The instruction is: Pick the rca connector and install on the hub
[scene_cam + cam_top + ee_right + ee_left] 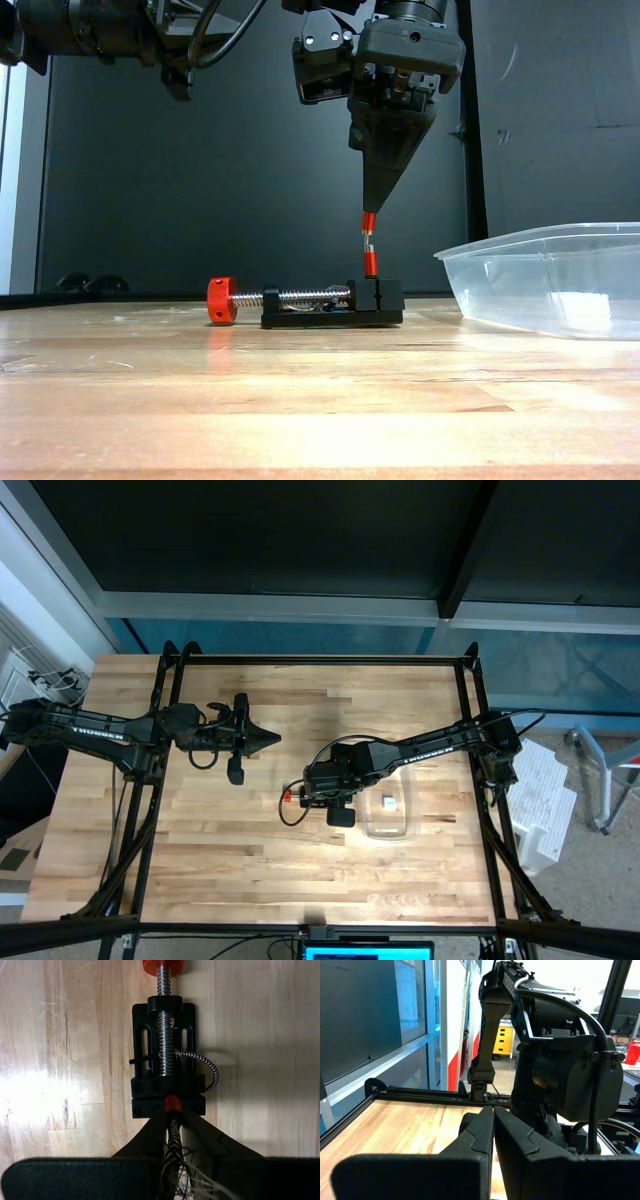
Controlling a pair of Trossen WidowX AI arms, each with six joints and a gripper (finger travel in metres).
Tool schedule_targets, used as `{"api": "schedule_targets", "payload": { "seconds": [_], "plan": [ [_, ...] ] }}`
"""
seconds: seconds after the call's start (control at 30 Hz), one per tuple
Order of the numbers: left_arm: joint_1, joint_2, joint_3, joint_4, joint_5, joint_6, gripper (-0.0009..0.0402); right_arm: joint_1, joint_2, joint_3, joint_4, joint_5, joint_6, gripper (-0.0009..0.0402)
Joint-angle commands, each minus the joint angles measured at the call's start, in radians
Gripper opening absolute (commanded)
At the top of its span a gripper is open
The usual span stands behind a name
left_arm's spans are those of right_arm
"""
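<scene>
Nearest the table's near edge, one clear plastic tray (545, 262) sat on the wooden table (200, 880) with a single small white cube (387, 800) inside it. Just beside the tray, on its left, lay the one hub (332, 302), a low black block with a threaded screw ending in a red stub (221, 300).

The right gripper (368, 203) hung point-down directly over the hub's tray-side end. Its fingers were pinched on the one rca connector (367, 241), a slim red-and-silver plug held upright. The plug's lower end met a small red fitting on the hub's top. Whether it was fully seated could not be told.

The step in hand looked like the insertion itself, with picking already done. The next move probably called for a straight downward press with the plug kept vertical, then opening the fingers and lifting clear without dragging the plug out. A black-and-white braided cord (202, 1066) looped beside the hub's screw.

Farther back, well apart from the hub, the left gripper (266, 738) hovered above the table, parked, fingers pressed together and holding nothing. Two arms in all
</scene>
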Motion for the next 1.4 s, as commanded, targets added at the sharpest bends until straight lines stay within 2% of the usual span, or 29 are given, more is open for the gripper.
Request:
{"api": "schedule_targets", "payload": {
  "seconds": [0.03, 1.4],
  "plan": [
    [0.0, 0.0, 0.0, 0.0, 0.0, 0.0, 0.0, 0.0, 0.002, -0.001, -0.001, 0.0, -0.001, 0.0],
    [0.0, 0.0, 0.0, 0.0, 0.0, 0.0, 0.0, -0.001, -0.016, -0.001, -0.008, -0.005, -0.01, 0.0]
  ]
}}
